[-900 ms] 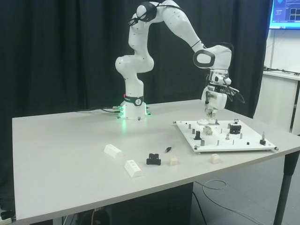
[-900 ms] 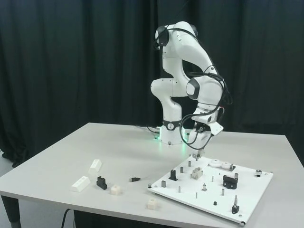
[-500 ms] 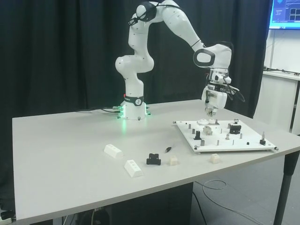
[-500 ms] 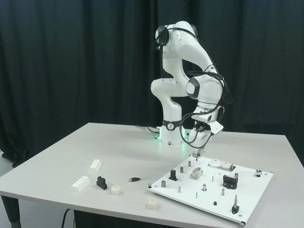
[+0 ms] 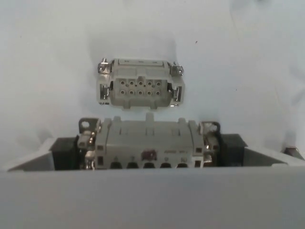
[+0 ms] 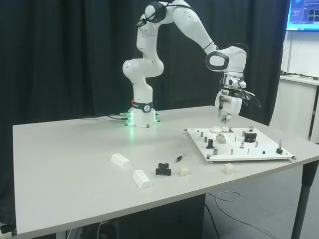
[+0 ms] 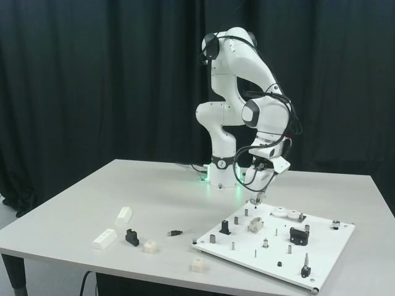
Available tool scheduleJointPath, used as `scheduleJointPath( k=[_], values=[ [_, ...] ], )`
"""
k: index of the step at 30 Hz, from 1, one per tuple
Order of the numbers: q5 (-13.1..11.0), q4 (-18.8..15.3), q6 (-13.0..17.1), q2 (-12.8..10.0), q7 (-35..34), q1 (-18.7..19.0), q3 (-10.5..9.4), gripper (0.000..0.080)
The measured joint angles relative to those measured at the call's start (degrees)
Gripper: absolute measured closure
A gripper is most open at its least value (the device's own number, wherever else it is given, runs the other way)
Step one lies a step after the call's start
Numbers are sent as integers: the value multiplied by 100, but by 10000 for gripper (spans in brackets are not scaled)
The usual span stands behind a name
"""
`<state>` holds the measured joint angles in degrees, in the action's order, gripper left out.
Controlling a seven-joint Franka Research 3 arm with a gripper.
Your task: Place waterproof.
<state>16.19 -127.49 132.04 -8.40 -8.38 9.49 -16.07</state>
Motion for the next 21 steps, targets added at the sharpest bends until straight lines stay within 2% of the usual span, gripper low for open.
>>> scheduleJointPath(
  k=[13, 21],
  values=[
    [12, 40, -38, 0, 0, -28, 0, 183],
    [299, 176, -38, -12, 0, -240, 4, 183]
  ],
)
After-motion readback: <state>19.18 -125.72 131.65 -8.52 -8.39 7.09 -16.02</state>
